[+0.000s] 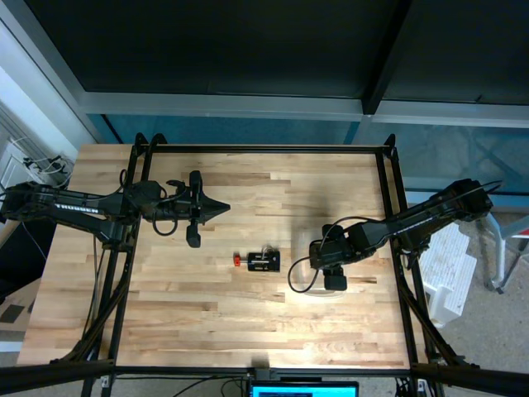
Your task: Pick the rca connector and install on the hub
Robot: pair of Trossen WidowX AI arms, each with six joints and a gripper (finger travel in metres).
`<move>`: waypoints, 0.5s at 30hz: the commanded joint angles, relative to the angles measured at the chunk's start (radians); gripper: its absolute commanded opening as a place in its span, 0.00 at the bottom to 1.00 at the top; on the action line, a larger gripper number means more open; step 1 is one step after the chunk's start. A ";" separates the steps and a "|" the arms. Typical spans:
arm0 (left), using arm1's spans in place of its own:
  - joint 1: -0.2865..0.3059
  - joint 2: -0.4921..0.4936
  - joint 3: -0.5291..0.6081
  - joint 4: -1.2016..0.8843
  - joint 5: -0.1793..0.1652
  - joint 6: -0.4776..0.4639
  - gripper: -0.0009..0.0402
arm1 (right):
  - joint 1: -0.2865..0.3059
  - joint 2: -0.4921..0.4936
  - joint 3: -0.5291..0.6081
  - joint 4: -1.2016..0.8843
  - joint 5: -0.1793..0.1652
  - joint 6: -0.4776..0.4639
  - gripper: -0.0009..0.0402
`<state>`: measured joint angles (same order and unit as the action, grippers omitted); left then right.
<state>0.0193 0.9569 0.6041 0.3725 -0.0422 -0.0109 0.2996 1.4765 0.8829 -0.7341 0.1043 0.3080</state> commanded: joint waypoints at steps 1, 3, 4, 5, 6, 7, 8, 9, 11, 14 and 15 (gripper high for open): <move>0.000 0.000 0.000 0.000 0.000 0.000 0.02 | 0.002 0.012 -0.006 0.017 0.000 -0.001 0.45; 0.000 0.000 0.000 0.000 0.000 0.000 0.02 | 0.004 0.018 -0.012 0.028 0.000 -0.001 0.45; 0.000 0.000 0.000 0.000 0.000 0.000 0.02 | 0.004 0.018 -0.016 0.034 0.000 -0.001 0.45; 0.000 0.000 0.000 0.000 0.000 0.000 0.02 | 0.005 0.018 -0.021 0.042 0.000 -0.001 0.45; 0.000 0.000 0.000 0.000 0.000 0.000 0.02 | 0.005 0.018 -0.026 0.050 0.000 0.000 0.45; 0.000 0.000 0.000 0.000 0.000 0.000 0.02 | 0.005 0.018 -0.030 0.055 0.000 0.002 0.45; 0.000 0.000 0.000 0.000 0.000 0.000 0.02 | 0.005 0.018 -0.032 0.056 0.000 0.002 0.45; 0.000 0.000 0.000 0.000 0.000 0.000 0.02 | 0.006 0.018 -0.034 0.057 0.000 0.002 0.45; 0.000 0.000 0.000 0.000 0.000 0.000 0.02 | 0.006 0.018 -0.038 0.061 0.000 0.002 0.45; 0.000 0.000 0.000 0.000 0.000 0.000 0.02 | 0.007 0.018 -0.043 0.071 0.000 0.002 0.45; 0.000 0.000 0.000 0.000 0.000 0.000 0.02 | 0.007 0.018 -0.045 0.072 0.000 0.002 0.44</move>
